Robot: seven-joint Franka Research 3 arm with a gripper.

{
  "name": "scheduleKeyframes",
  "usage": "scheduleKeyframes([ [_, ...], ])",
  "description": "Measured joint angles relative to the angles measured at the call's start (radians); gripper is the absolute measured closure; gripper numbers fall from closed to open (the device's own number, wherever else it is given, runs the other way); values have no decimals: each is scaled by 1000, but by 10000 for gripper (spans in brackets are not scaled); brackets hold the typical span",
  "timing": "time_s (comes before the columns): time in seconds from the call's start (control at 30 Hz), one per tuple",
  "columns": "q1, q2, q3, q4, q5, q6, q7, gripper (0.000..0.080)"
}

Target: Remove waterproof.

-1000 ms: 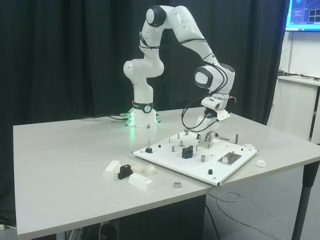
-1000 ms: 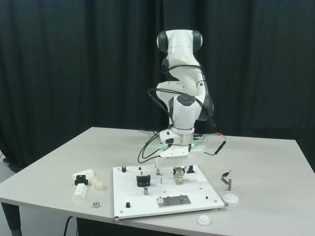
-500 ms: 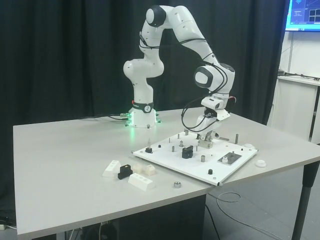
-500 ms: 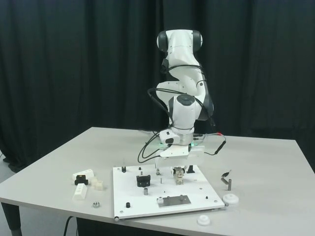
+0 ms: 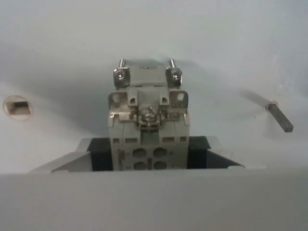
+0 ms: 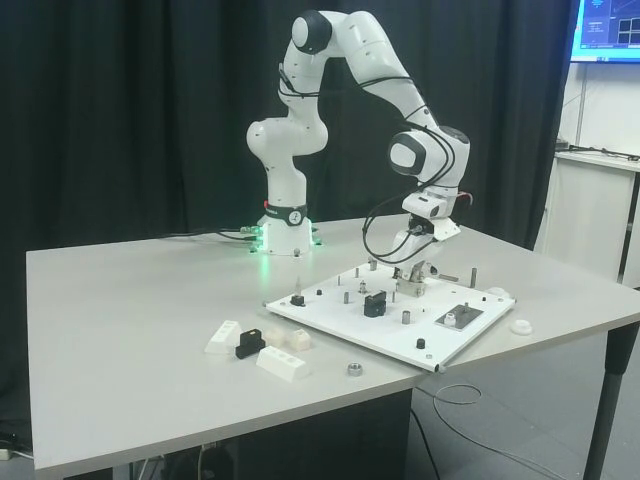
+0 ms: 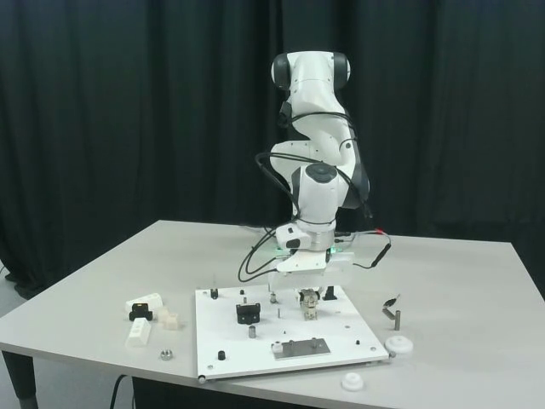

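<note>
Wrist view, pincer (image 7: 308,302) unmoved over connector (image 5: 147,125)

- A robotics lab or test room: a white arm (image 6: 400,100) is bolted on a grey table (image 6: 120,310), with a green light at its base (image 6: 262,238).
- Black curtains (image 7: 128,111) close off the whole background in both room views.
- A white board (image 7: 281,336) with pegs and small fixtures lies at the lower middle of the frame.
- A lit screen (image 6: 606,30) shows at the upper right, above a white cabinet (image 6: 590,210).
</note>
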Motion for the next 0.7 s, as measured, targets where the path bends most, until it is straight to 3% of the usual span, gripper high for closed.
scheduleKeyframes([
  [0.3,0,-7,0,1,0,-9,0,490],
  [0.7,0,-75,-1,18,0,-86,0,490],
])
